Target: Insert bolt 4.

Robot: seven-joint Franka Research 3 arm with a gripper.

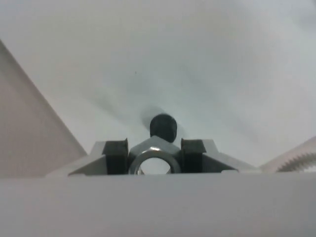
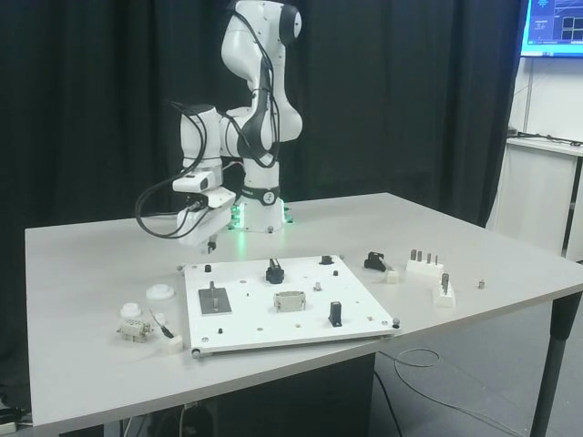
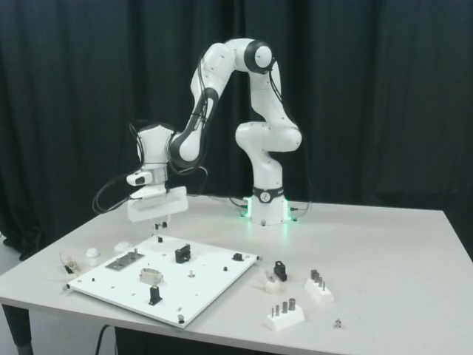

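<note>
A grey counter (image 2: pixel 82 273) stands before black curtains (image 3: pixel 74 89), carrying a flat white square assembly board (image 2: pixel 282 314). The end effector (image 1: pixel 154 148) hangs over the board's far corner, its black pads (image 1: pixel 116 157) closed against the hexagonal head of a metal bolt (image 1: pixel 154 160).

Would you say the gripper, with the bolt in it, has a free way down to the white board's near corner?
Probably yes: the gripper holds the bolt just above the white board, and nothing stands between them in either room view.
</note>
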